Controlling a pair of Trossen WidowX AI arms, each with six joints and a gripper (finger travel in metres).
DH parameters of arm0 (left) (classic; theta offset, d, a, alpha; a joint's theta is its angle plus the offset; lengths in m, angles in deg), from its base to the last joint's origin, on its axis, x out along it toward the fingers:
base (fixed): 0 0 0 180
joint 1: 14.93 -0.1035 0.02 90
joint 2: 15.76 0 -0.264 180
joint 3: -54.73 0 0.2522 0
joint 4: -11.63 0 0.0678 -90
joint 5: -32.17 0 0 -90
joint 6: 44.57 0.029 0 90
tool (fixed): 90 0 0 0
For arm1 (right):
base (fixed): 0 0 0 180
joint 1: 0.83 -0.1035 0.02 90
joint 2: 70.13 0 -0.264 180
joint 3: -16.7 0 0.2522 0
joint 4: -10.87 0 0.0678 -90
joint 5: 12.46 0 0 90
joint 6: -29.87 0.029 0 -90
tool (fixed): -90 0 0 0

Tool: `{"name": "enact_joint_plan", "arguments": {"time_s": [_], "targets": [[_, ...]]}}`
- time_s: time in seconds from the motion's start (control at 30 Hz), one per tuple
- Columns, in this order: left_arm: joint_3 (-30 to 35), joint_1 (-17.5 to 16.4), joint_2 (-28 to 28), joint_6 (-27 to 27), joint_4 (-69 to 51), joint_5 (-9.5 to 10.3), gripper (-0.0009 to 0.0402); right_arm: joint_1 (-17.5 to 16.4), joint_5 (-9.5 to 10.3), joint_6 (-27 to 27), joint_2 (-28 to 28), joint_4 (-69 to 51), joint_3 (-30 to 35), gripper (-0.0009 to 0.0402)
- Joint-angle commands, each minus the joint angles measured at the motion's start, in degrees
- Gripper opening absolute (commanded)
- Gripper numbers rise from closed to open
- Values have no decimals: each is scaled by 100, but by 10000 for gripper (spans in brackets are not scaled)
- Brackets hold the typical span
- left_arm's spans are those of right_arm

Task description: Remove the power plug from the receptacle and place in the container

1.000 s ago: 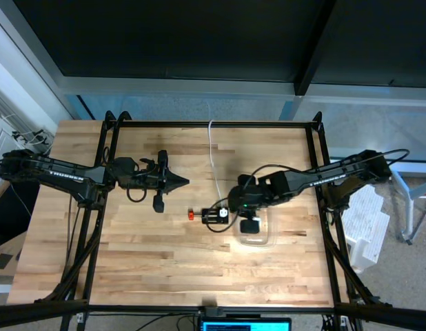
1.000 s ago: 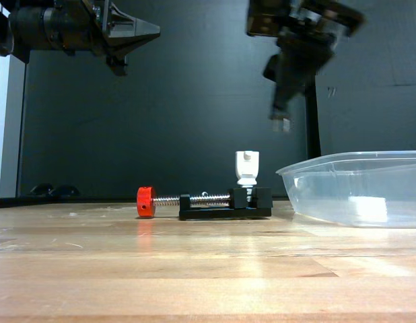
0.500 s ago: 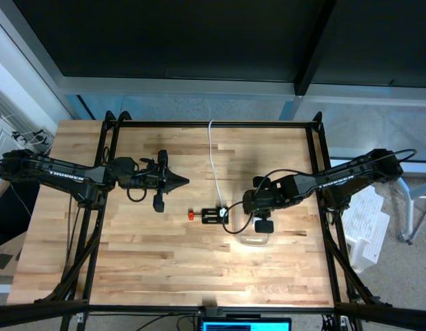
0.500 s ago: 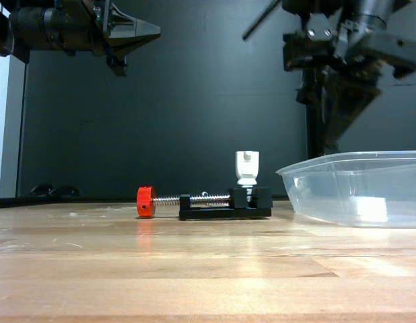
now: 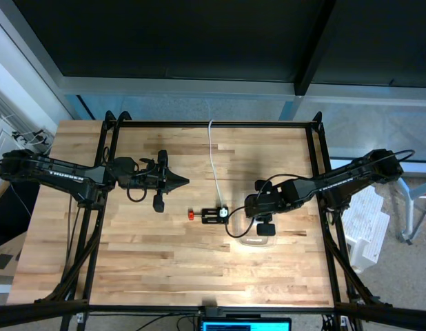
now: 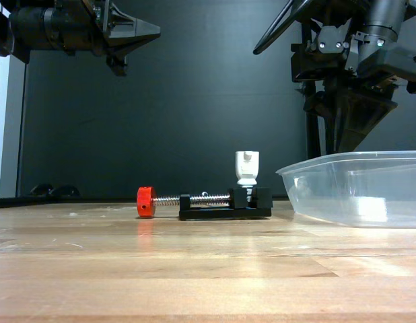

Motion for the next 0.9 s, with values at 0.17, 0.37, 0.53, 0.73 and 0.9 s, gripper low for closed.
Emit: {"name": "enact_joint_plan", "arguments": {"time_s": [0.17,0.37,0.53,0.73,0.9], "targets": [[2,0,2,0,-2,-2,0,-13,-4,11,-31,0,35,177],[2,-2,2,0,-2,-2,0,-13,-4,98,-116,-24,96,205],[2,-2,2,0,-2,-2,0,-13,-2,149,-234,-50,107,203],[2,0,2,0,-2,-2,0,92,-52,-24,-898,413,70,166],[2,-2,2,2,-2,-2,0,348,15,-179,-1469,1123,-59,113]]}}
